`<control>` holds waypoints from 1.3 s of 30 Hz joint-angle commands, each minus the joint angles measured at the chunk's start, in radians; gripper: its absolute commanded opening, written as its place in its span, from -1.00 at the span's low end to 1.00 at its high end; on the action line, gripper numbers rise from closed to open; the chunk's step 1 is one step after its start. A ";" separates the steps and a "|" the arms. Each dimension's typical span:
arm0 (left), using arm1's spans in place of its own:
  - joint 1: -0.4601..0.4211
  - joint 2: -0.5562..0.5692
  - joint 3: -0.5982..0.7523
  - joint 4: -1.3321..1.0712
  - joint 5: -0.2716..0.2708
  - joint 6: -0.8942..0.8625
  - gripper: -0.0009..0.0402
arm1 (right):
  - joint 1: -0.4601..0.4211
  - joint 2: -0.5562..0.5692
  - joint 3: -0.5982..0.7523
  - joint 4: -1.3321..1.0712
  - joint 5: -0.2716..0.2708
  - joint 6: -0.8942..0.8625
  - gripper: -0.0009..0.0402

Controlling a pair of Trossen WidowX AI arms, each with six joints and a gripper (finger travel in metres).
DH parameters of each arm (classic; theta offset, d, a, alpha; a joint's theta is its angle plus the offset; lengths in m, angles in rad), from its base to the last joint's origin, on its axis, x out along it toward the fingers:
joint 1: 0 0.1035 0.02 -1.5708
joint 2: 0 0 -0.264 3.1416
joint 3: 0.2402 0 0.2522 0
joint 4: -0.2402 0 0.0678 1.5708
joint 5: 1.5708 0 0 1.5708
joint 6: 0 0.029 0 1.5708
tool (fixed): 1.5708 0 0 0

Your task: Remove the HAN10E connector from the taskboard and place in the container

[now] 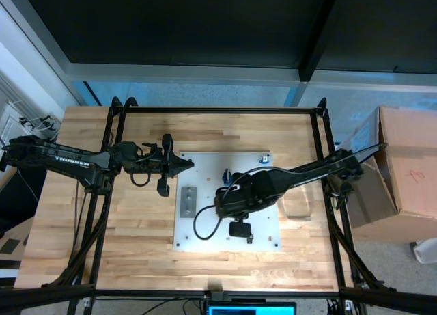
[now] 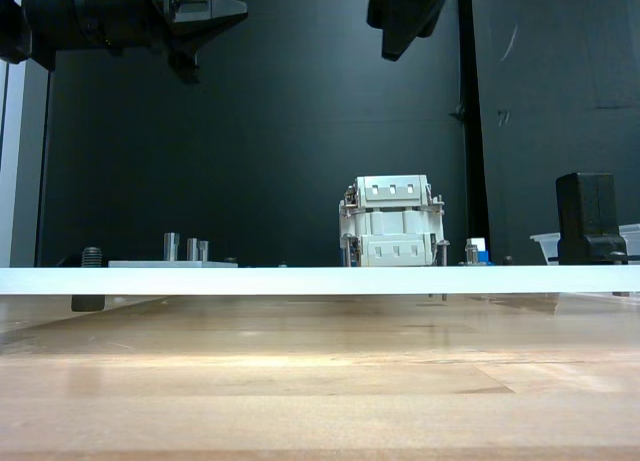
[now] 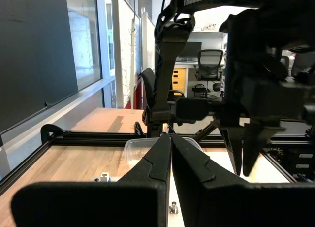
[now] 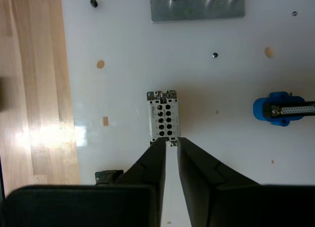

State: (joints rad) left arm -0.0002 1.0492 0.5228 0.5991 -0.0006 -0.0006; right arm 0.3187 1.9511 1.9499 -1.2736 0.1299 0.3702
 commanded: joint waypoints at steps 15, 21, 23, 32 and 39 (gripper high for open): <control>0.000 0.000 0.000 0.000 0.000 0.000 -0.96 | -0.001 0.173 0.061 -0.051 -0.044 -0.021 0.38; 0.000 0.000 0.000 0.000 0.000 0.000 -0.96 | -0.005 0.220 0.060 -0.039 -0.048 -0.029 0.59; 0.000 0.000 0.000 0.000 0.000 0.000 -0.96 | -0.006 0.228 0.055 -0.025 -0.047 -0.039 0.58; 0.000 0.000 0.000 0.000 0.000 0.000 -0.96 | -0.018 0.233 -0.012 0.044 -0.078 -0.051 0.46; 0.000 0.000 0.000 0.000 0.000 0.000 -0.96 | -0.019 0.232 -0.029 0.070 -0.078 -0.064 0.31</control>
